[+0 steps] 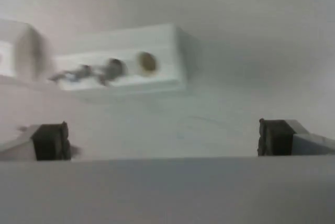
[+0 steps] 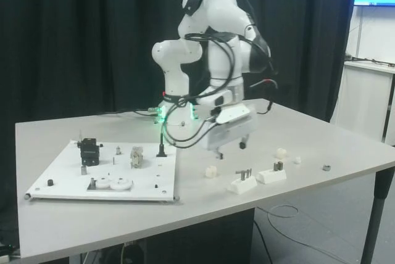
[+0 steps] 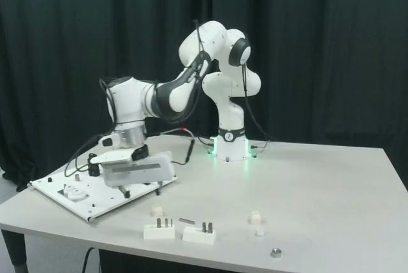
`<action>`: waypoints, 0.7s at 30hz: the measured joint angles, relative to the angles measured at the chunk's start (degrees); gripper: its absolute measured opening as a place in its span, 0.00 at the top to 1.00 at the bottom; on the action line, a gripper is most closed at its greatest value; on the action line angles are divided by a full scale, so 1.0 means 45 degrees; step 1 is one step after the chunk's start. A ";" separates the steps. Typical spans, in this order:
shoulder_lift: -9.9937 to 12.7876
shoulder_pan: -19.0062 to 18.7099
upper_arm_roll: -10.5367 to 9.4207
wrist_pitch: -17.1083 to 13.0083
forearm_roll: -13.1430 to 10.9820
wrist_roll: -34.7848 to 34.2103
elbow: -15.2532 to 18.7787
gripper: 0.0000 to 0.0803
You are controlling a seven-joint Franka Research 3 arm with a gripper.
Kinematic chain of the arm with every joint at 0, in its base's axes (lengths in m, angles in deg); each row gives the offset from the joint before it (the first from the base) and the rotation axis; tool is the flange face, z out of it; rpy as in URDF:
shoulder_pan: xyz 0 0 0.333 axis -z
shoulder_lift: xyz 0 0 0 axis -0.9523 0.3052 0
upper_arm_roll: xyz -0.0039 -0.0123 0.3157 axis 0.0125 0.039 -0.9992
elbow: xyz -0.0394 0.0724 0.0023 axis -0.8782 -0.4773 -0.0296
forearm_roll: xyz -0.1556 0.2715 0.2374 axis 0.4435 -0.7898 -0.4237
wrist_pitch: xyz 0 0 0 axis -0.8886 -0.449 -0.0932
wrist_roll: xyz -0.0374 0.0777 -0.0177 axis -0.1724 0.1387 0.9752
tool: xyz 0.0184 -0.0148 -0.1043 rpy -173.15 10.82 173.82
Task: Pick small gear.
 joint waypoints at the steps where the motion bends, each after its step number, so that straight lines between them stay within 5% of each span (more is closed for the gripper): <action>1: -0.0009 -0.0123 0.0000 0.0048 0.0019 -0.0148 0.0000 0.00; 21: -0.0039 -0.2661 -0.0013 0.0511 0.0119 -0.3456 0.0243 0.00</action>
